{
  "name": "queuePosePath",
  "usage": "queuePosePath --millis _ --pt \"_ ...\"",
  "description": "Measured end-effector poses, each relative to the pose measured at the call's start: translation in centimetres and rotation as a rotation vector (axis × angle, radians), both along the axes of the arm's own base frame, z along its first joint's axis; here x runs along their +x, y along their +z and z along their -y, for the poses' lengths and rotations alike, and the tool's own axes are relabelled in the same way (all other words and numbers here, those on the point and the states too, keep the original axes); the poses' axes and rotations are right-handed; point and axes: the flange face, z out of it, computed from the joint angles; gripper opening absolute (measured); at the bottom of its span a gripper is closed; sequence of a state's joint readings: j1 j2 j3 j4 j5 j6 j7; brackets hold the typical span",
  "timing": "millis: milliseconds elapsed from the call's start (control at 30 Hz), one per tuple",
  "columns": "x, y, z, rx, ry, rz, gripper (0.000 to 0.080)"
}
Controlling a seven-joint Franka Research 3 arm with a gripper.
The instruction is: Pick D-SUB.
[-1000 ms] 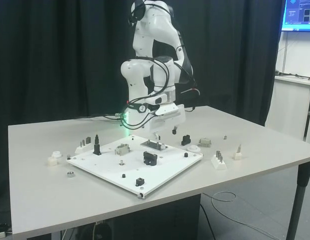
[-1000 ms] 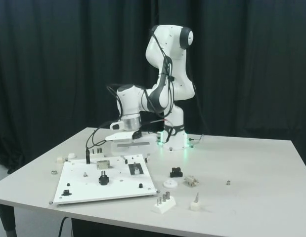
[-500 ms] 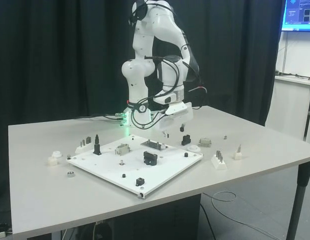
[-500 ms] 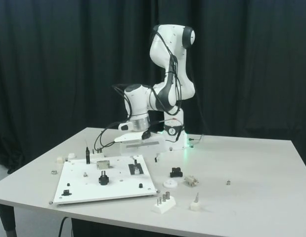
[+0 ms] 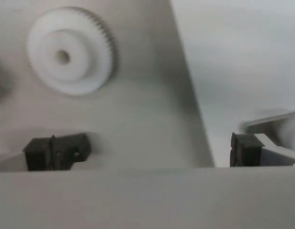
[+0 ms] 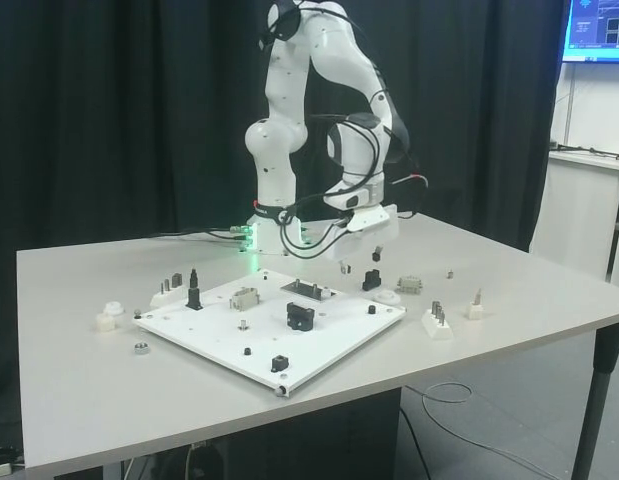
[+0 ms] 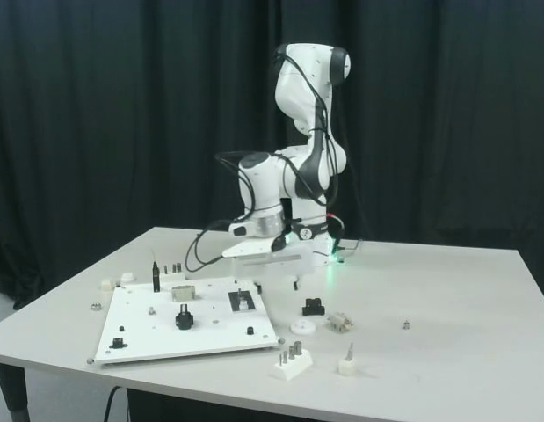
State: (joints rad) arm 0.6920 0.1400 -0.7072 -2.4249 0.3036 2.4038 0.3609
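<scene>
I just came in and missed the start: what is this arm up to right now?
The white Franka arm is moving across the grey table, away from the white board and toward the loose parts beside it. Its gripper hangs open and empty above the table, near the white gear and a small black part. The D-SUB connector lies untouched on the table just beyond them.

No legible text, labels, brands or numbers anywhere. Wall screen (image 6: 597,30) at the upper edge of the first room view: content too small to read.
</scene>
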Motion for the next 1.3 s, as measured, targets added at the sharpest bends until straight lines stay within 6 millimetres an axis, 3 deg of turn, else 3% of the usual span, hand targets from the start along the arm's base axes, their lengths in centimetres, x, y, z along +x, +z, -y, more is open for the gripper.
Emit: queuePosePath --millis 400,800,1300 --pt "-1.5 -1.4 -4.3 -0.010 0.006 -0.052 0.0800" --pt "-3.0 -2.6 -7.4 -0.041 0.029 -0.100 0.0800" --pt "-4.5 -3.8 -9.3 -0.103 0.073 -0.132 0.0800"
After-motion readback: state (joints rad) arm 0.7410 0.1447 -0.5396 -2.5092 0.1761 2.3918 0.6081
